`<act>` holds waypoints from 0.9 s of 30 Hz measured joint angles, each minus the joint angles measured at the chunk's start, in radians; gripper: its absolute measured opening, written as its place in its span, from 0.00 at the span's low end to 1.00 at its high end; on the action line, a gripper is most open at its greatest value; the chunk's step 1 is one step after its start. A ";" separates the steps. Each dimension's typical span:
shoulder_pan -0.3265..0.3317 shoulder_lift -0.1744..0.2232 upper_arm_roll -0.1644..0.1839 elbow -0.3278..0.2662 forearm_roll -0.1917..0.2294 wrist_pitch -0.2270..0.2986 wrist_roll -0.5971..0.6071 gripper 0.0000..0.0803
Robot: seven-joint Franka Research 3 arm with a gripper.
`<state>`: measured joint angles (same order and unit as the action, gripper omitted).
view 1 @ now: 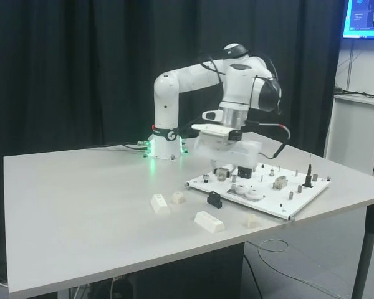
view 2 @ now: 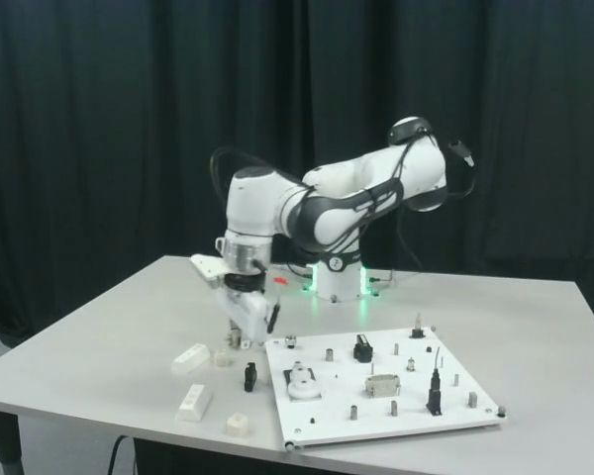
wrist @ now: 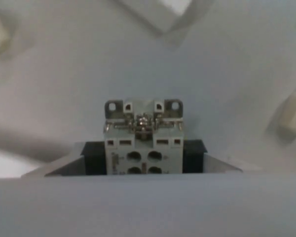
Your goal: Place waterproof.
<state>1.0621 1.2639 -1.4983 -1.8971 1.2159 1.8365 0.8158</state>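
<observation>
Jaws pinched on a small white connector (wrist: 143, 143) w/ metal tabs, so you've got it held in the gripper (view 2: 240, 334). It hangs just above the grey table (view 1: 75, 193), right beside the white board (view 2: 376, 416), near the white blocks (view 2: 191, 358).

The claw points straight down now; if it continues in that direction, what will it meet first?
Probably the grey table, just beside the corner of the white board. The claw carries a small part, which would touch first. Depth is unclear.
</observation>
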 joint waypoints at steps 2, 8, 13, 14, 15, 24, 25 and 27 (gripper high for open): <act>-0.018 0.005 0.007 0.000 0.006 0.000 -0.027 0.39; -0.072 0.017 0.030 0.000 0.026 0.000 -0.103 0.39; -0.110 0.027 0.048 0.001 0.045 0.000 -0.158 0.39; -0.116 0.027 0.052 0.001 0.049 0.000 -0.168 0.39; -0.122 0.028 0.056 0.001 0.054 0.000 -0.178 0.39; -0.163 0.037 0.082 0.003 0.091 0.001 -0.243 0.39; -0.165 0.038 0.084 0.003 0.093 0.002 -0.250 0.39; -0.170 0.040 0.090 0.003 0.094 0.006 -0.261 0.39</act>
<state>0.8920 1.3034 -1.4088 -1.8937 1.3100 1.8426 0.5548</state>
